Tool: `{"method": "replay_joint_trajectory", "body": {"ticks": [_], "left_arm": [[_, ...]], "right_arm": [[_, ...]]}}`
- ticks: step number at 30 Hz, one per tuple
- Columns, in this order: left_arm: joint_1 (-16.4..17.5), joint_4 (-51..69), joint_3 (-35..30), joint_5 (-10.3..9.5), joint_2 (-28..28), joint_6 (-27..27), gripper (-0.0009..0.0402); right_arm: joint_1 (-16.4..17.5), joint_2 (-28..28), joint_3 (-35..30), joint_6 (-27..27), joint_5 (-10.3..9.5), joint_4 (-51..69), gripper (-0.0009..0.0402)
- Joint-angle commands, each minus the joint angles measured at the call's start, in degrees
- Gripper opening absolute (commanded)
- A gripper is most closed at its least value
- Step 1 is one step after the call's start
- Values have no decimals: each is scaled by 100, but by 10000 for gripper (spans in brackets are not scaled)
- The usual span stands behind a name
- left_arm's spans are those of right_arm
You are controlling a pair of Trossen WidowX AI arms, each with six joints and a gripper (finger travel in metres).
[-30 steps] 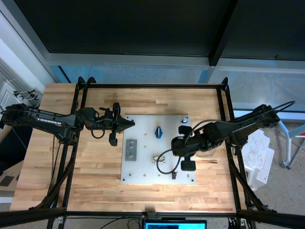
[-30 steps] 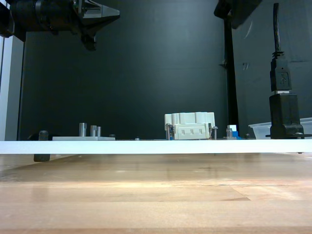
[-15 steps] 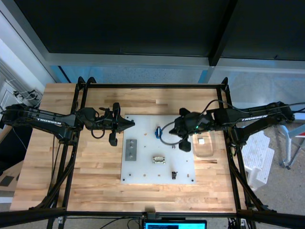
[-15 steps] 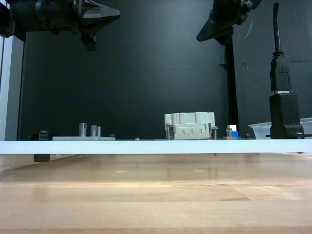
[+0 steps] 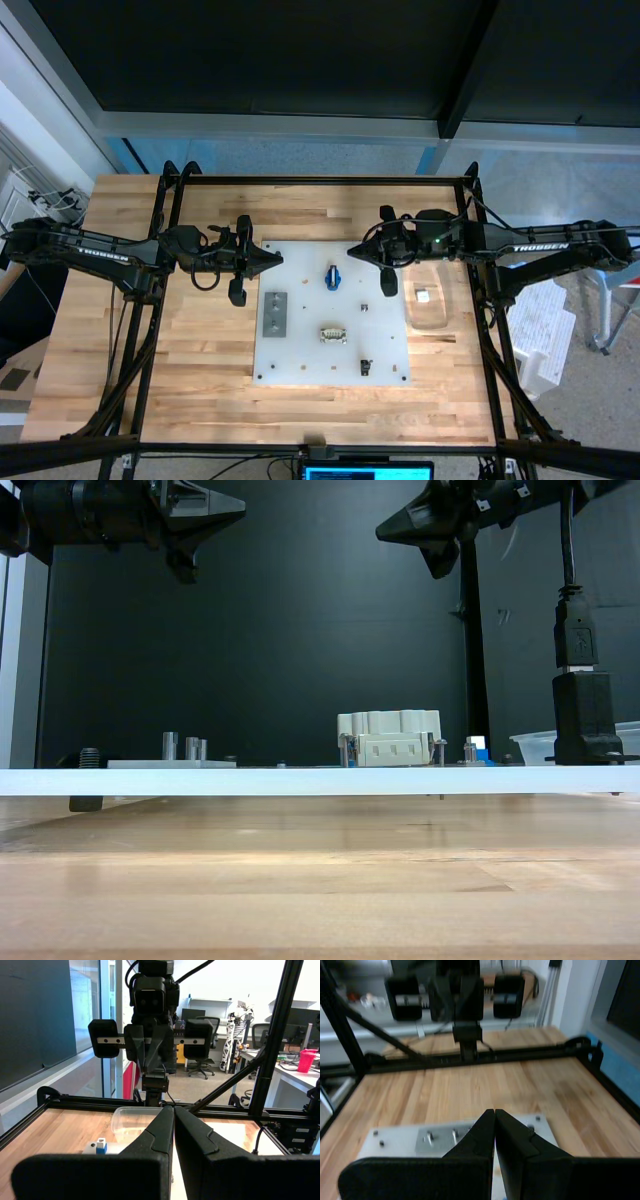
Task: Pick the USB connector and install on taskboard
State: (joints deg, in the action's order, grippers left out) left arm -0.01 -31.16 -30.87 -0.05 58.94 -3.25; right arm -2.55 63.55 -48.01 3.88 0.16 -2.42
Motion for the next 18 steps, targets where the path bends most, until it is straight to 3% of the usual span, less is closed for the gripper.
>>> {"method": "replay_joint_trajectory", "body": {"ticks": [1, 18], "left_arm": [[0, -2, 0, 0, 2, 2, 0], [0, -2, 0, 0, 2, 2, 0]], "right_arm": [[-13, -24, 142, 7, -7, -560, 0], [-9, -57, 944, 63, -24, -2151, 0]]}}
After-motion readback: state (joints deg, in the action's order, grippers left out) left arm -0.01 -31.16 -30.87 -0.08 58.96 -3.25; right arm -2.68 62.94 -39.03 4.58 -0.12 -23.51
